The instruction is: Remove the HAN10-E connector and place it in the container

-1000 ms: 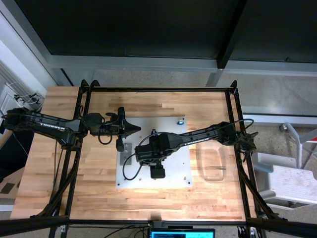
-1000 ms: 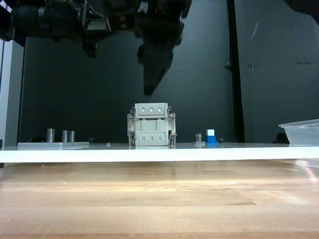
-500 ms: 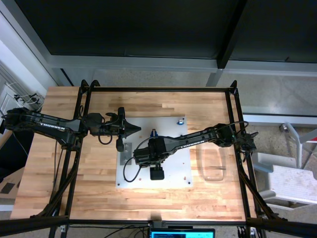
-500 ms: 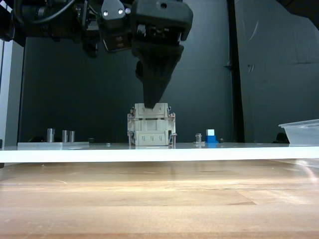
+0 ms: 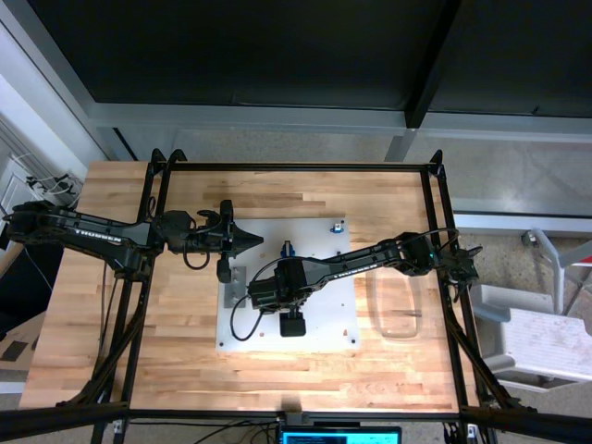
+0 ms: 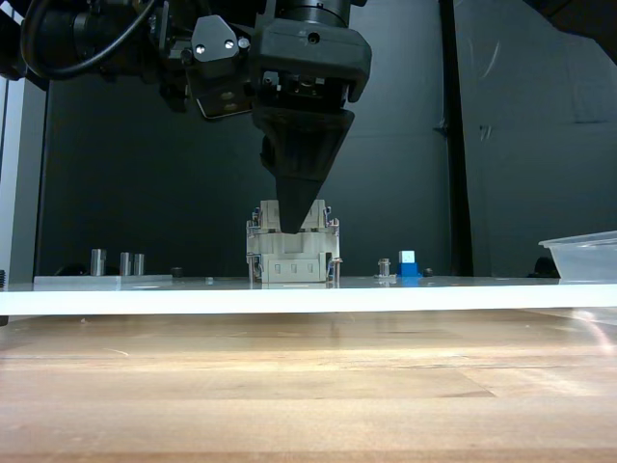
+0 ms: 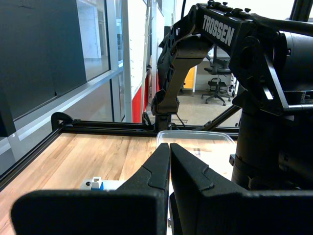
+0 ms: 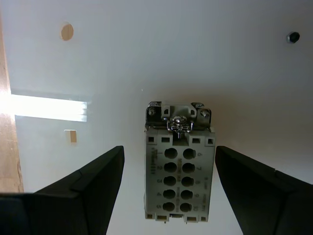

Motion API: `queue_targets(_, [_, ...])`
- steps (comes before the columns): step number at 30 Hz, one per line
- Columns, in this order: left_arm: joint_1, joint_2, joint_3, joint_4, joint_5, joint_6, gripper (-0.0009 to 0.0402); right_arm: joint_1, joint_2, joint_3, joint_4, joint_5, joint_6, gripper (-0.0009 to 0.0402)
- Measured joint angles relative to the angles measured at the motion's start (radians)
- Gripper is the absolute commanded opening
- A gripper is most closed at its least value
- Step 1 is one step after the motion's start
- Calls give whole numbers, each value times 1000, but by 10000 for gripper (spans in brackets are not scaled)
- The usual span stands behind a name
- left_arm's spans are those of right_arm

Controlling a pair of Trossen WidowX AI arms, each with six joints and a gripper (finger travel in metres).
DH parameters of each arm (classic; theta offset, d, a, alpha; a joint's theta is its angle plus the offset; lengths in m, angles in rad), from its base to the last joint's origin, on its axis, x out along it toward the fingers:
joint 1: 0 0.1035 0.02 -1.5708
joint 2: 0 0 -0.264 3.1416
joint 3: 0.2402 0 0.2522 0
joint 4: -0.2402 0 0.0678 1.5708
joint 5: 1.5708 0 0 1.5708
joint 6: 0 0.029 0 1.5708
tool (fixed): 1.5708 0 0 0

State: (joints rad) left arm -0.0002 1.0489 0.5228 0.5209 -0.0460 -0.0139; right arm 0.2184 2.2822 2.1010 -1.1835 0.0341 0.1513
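- Right wrist view: the right gripper [image 8: 168, 149] is spread wide, and the small light-grey rectangular HAN10-E connector [image 8: 180, 166] sits between its fingers [image 8: 93, 191], pin holes facing up. Neither pad is touching it.
- Low view: the fingertips are level with the connector's upper half. It stands seated on the flat white board [image 6: 308, 299].
- Step, as I read it: pre-grasp, with the closing and extraction not yet done.
- The connector sits off-centre, nearer one finger [image 8: 254, 196] than the other. Re-centre before you close, or expect it to get nudged sideways.
- Next you need a firm squeeze on the long sides, then a straight vertical pull. Any tilt could jam it in its base.
- The clear rounded-corner plastic container [image 5: 375, 296] sits well away from the fingers, off the board's edge on the right arm's side. Nothing stands on the board between them.
- The small blue piece [image 6: 408, 262] is beyond the connector and off that path.
- The left gripper [image 5: 245, 242] is parked with its fingers pressed together, hovering at the board's far corner. It's near the right arm but apart from it, so keep your lift clear of it.
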Motion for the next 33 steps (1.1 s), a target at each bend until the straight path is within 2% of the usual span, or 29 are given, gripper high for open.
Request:
queue_targets(6, [0,0,0,0,0,0,0,0,-1,0,0,0,0,201])
queue_targets(20, [0,0,0,0,0,0,0,0,-2,0,-2,0,8,63])
queue_targets(27, [0,0,0,0,0,0,0,0,-8,0,-2,0,8,27])
queue_targets(33, [0,0,0,0,0,0,0,0,-35,0,-9,-1,8,17])
